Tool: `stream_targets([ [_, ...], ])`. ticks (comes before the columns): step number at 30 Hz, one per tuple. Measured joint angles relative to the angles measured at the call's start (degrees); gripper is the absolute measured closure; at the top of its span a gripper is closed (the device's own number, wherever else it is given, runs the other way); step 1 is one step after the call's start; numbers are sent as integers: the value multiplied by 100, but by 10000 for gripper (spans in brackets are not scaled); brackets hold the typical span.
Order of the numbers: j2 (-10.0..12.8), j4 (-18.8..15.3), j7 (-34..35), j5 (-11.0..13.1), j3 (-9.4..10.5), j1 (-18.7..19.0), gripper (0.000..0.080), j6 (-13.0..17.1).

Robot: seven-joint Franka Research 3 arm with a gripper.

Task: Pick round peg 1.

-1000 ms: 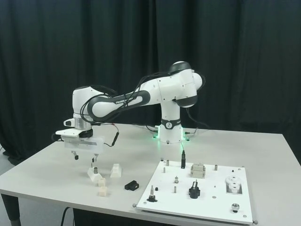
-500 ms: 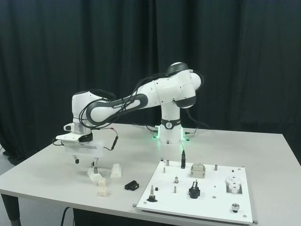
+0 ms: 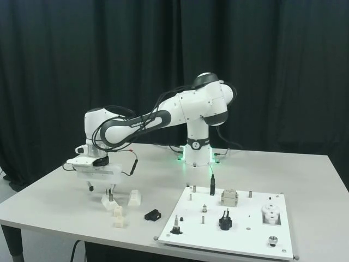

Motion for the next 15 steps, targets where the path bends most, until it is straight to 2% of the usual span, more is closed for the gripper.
stream_targets([
  [12, -20, -169, -130, 121, 0, 93, 3, -2],
  [13, -20, -178, -130, 125, -1, 103, 116, -2],
  [15, -21, -197, -130, 133, -3, 124, 116, -2],
])
